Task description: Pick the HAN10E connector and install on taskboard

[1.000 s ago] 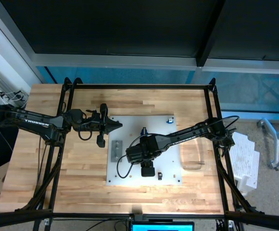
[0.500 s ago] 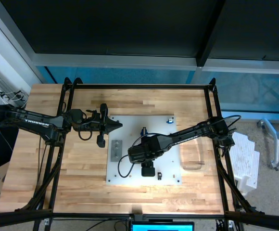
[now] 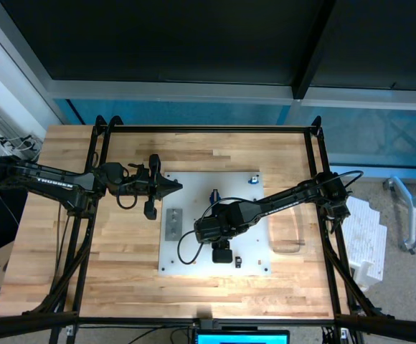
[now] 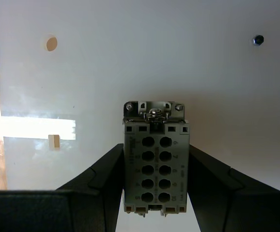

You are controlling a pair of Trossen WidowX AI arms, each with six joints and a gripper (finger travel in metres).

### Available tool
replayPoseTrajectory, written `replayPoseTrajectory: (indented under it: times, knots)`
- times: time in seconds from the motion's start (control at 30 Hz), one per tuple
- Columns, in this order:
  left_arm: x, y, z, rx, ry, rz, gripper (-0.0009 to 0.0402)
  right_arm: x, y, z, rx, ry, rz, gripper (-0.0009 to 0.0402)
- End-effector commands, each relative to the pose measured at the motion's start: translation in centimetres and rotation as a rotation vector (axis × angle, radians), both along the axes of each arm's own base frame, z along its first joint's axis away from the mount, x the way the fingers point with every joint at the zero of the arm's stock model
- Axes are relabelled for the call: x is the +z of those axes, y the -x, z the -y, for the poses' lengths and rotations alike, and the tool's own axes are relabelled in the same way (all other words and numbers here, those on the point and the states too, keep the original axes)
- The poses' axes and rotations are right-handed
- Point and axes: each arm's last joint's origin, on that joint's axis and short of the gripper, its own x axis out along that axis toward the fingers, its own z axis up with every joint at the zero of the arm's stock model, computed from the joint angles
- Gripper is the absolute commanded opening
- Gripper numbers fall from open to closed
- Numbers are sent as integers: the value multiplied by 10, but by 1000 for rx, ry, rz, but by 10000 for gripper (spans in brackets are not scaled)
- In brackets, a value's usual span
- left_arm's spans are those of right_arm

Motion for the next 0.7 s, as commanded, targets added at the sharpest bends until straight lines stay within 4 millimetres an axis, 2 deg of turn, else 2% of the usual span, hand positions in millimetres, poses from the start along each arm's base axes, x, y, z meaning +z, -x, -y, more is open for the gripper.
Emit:
replayPoseTrajectory:
  times: [0.03,0.2,0.33,0.7]
  knots:
    - [0,0,0,0,0,0,1,-3,1,-1,3,2,-27,28]
    - [0,0,0,0,0,0,1,0,0,-2,13,1,-17,29]
    - [0,0,0,0,0,0,1,1,0,-2,11,0,-16,46]
    - [0,0,0,0,0,0,1,10,2,-3,13,-6,7,144]
